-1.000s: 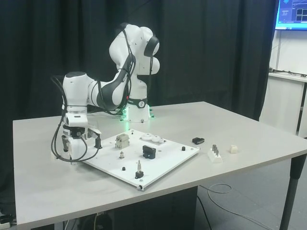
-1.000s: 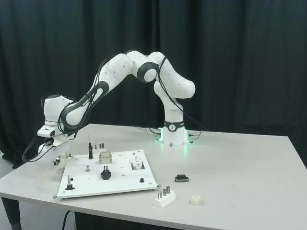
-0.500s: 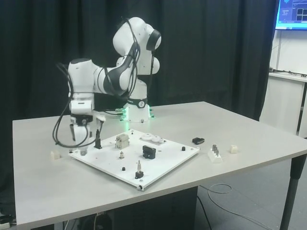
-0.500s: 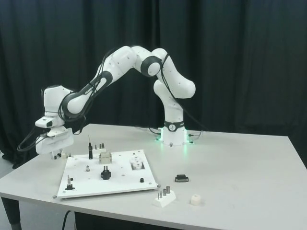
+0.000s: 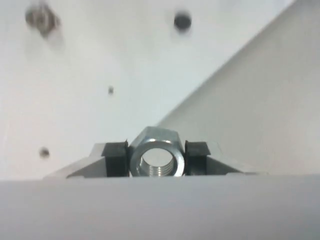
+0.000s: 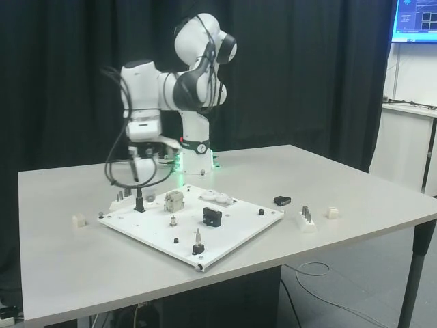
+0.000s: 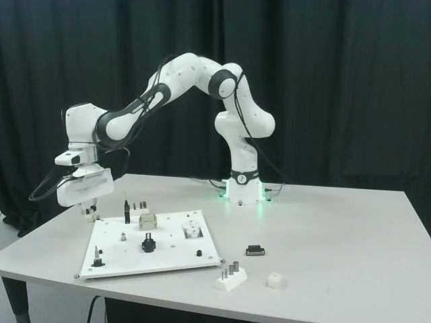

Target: Insert bolt 4.

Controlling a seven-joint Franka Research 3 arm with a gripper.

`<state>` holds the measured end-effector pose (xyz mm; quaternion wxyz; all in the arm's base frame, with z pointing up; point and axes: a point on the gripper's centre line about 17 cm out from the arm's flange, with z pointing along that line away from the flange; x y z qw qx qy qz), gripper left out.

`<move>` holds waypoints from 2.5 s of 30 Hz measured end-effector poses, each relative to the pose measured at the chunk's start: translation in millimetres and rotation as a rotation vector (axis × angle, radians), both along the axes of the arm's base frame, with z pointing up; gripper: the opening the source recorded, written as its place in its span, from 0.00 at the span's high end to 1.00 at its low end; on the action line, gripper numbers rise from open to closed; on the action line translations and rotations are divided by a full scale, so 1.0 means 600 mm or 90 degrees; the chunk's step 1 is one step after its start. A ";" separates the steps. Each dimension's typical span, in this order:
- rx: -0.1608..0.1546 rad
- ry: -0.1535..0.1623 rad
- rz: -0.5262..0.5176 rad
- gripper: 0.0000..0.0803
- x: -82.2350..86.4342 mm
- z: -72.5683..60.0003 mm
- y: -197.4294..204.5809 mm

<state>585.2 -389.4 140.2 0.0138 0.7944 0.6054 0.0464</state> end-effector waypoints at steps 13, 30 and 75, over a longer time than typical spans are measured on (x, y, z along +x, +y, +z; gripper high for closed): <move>0.017 0.036 0.000 0.70 0.042 0.024 0.133; 0.013 0.096 0.012 0.70 0.027 0.005 0.289; -0.024 0.056 0.094 0.70 -0.018 -0.122 0.545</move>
